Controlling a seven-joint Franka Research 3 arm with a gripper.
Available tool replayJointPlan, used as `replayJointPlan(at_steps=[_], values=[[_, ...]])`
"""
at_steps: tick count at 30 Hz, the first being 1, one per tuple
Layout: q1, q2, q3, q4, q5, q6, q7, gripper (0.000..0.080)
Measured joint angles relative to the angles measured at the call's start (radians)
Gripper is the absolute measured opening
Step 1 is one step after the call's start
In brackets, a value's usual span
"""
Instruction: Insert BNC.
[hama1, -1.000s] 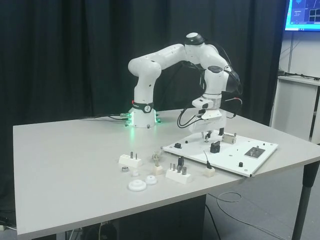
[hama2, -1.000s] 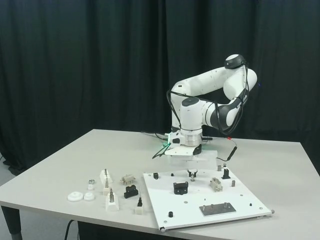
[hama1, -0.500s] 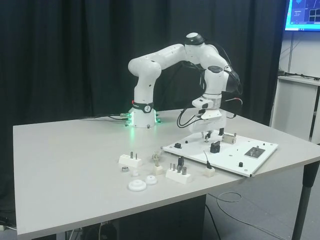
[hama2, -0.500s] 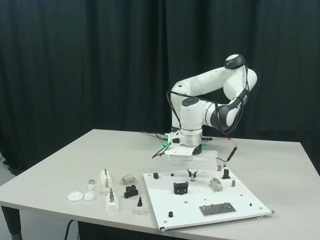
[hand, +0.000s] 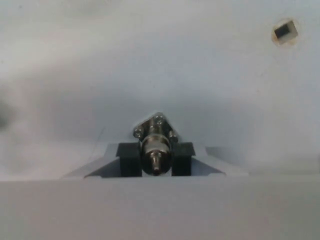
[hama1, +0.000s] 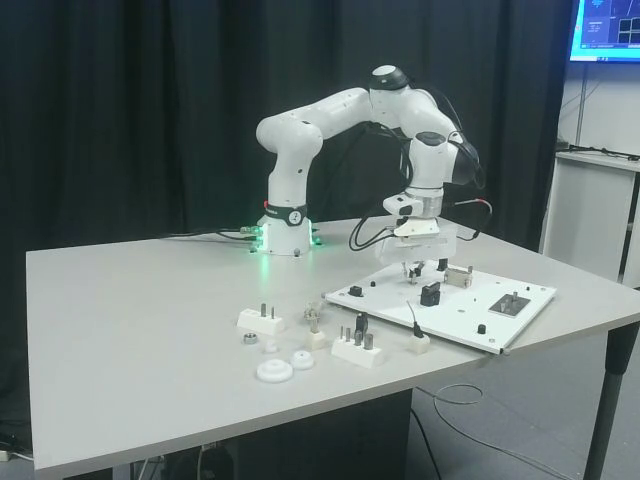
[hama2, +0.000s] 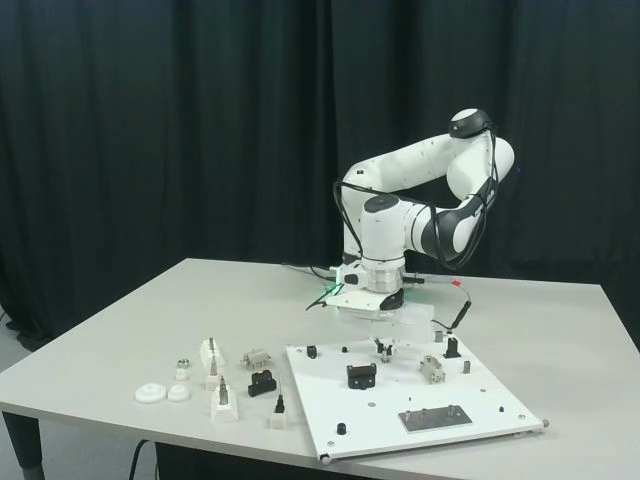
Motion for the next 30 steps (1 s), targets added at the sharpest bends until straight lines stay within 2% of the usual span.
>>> replayJointPlan(at_steps=[12,25,30], values=[[0.002,0.0,0.0,-0.001,0.0,0.004,0.033,0.0125],[0.006,0.001,0.006,-0.001,0.0,0.014,0.32,0.0125],[0.01,0.001,0.015,-0.001,0.0,0.031,0.37,0.0125]])
